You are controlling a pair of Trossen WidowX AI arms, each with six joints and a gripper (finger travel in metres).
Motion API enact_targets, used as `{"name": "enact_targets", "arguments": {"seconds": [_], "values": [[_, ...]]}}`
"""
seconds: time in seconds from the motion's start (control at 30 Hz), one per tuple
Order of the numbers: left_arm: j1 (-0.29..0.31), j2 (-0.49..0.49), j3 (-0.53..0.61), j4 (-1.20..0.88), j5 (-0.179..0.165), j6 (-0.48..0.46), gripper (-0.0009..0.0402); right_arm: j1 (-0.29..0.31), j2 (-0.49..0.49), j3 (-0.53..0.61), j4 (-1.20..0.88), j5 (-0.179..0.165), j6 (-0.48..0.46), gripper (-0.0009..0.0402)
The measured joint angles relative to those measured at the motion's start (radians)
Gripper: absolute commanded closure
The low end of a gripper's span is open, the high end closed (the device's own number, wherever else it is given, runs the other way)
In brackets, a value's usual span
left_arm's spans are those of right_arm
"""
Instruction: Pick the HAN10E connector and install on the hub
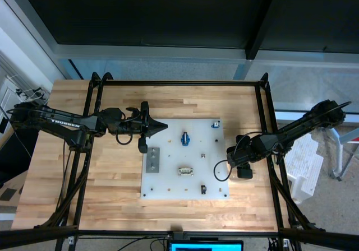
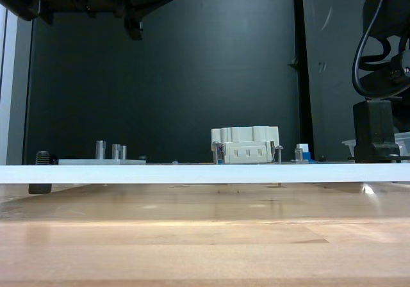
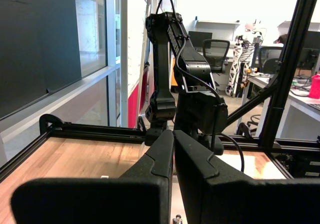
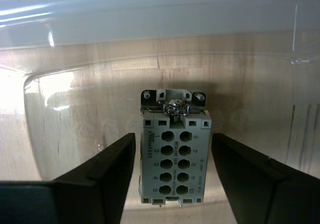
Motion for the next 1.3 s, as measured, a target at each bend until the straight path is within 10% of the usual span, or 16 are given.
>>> {"name": "enact_targets", "arguments": {"seconds": [0.5, 1.3], "values": [[0.0, 0.0, 0.0, 0.0, 0.0, 0.0, 0.0392, 0.0, 0.0, 0.001, -0.001, 0.0, 0.0, 0.0323], [0.0, 0.0, 0.0, 0.0, 0.0, 0.0, 0.0392, 0.0, -0.048, 0.23, -0.274, -0.025, -0.027, 0.0342]]}}
